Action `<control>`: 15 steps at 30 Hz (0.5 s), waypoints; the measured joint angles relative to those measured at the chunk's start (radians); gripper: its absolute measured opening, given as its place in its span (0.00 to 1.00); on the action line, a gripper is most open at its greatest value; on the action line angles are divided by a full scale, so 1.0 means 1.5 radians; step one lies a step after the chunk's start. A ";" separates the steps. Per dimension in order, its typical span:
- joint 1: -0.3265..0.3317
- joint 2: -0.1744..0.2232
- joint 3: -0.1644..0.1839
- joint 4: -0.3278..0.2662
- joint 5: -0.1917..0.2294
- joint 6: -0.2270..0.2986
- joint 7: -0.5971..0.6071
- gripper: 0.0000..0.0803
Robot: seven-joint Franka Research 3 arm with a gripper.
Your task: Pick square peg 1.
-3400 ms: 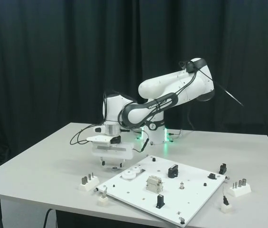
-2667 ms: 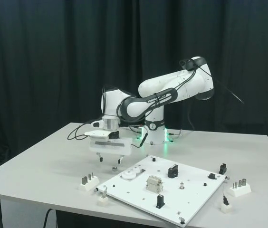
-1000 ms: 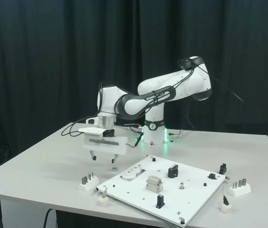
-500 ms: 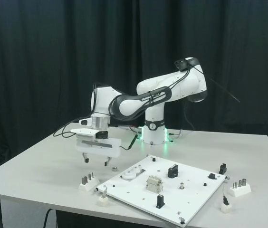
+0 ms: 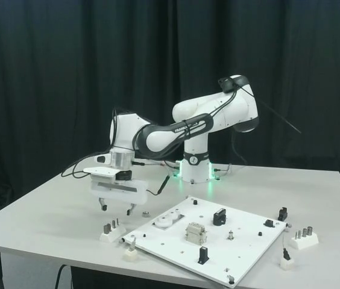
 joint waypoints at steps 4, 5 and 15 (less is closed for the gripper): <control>-0.002 0.000 0.007 0.001 0.000 0.006 0.006 1.00; -0.002 0.000 0.008 0.001 0.001 0.007 0.007 1.00; -0.009 -0.003 0.028 0.004 0.010 0.024 0.014 1.00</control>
